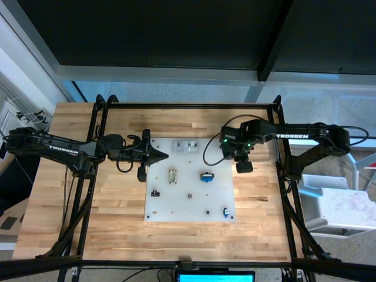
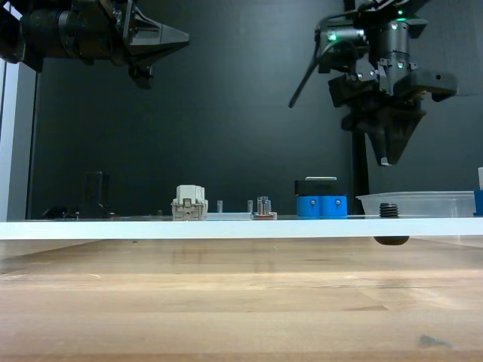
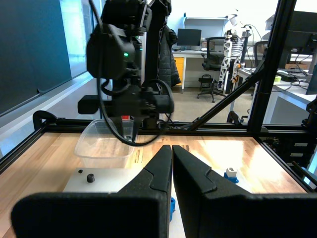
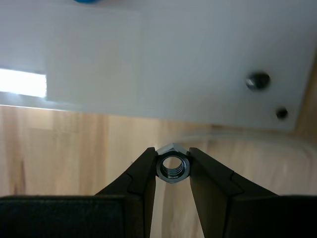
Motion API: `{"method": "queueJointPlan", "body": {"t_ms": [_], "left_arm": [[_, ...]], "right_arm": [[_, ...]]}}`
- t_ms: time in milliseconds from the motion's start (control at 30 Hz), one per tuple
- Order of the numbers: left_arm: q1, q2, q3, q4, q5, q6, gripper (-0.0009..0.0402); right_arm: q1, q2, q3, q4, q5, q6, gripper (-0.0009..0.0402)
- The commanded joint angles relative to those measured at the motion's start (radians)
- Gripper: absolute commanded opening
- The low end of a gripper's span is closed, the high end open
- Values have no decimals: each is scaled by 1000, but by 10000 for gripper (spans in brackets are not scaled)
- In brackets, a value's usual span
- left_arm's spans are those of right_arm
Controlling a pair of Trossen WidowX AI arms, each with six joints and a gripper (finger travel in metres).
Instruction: Unfasten the M12 fastener and place in the container
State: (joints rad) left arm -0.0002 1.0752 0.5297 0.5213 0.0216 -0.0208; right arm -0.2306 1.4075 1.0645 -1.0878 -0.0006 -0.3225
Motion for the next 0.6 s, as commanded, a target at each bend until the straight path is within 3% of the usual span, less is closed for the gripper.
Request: {"method": "queueJointPlan", "body": {"t_ms": [33, 433, 600], "left_arm": [[0, 0, 0, 0, 0, 0, 0], [0, 0, 0, 0, 0, 0, 0], [0, 0, 0, 0, 0, 0, 0]], "right_arm": [[-51, -26, -32, 0, 0, 1, 25], [-220, -120, -131, -8, 1, 3, 25], [-262, -143, -174, -8, 9, -2, 25]]}}
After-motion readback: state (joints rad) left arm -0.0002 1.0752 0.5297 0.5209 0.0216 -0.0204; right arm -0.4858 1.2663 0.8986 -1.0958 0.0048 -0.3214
